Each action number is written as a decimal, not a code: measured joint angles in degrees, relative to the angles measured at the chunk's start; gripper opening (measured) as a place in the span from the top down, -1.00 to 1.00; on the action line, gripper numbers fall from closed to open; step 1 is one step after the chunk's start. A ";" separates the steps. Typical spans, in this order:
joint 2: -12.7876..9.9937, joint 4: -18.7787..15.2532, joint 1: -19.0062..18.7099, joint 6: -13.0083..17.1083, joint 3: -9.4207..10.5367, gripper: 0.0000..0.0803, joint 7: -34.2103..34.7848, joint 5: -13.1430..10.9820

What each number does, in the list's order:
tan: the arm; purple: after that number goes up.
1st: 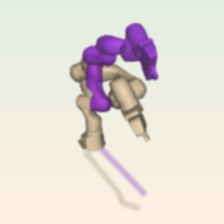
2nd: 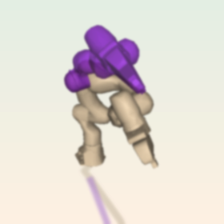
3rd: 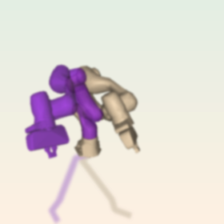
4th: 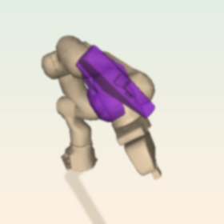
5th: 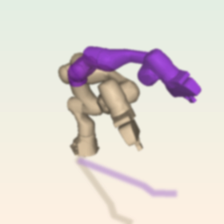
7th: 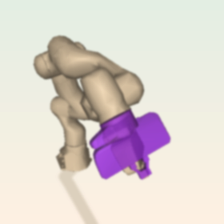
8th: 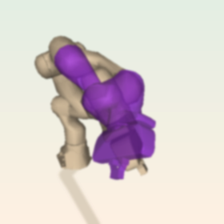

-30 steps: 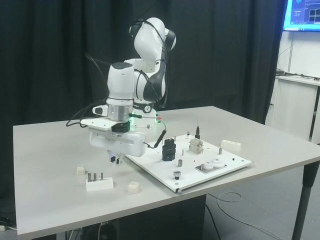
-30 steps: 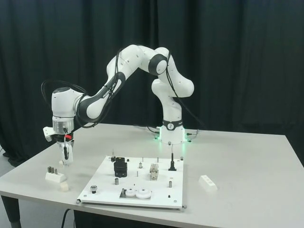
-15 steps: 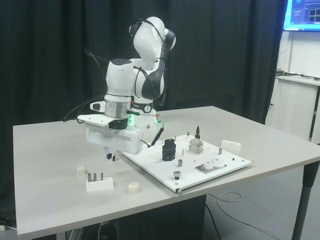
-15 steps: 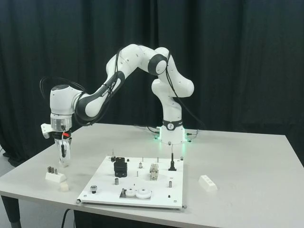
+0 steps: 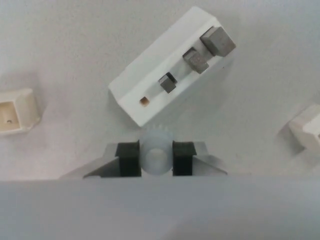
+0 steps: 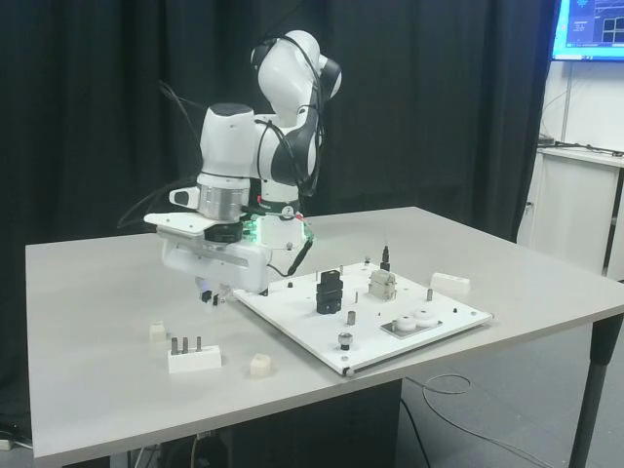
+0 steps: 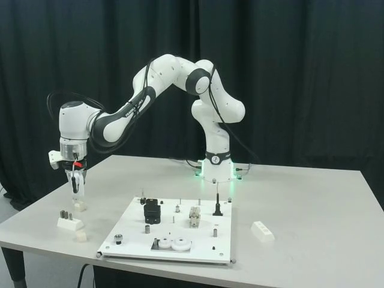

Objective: Insert small gear.

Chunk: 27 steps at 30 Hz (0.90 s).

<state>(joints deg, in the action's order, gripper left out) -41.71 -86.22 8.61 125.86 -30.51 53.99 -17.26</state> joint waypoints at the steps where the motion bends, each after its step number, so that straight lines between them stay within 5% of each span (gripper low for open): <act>1: 0.00 0.10 0.02 -0.09 -0.02 0.67 0.03 0.00; 13: 0.00 1.16 -0.13 -1.18 0.35 0.67 3.58 -0.22; 27: 0.00 2.93 -1.68 -2.15 3.37 0.67 12.42 -0.78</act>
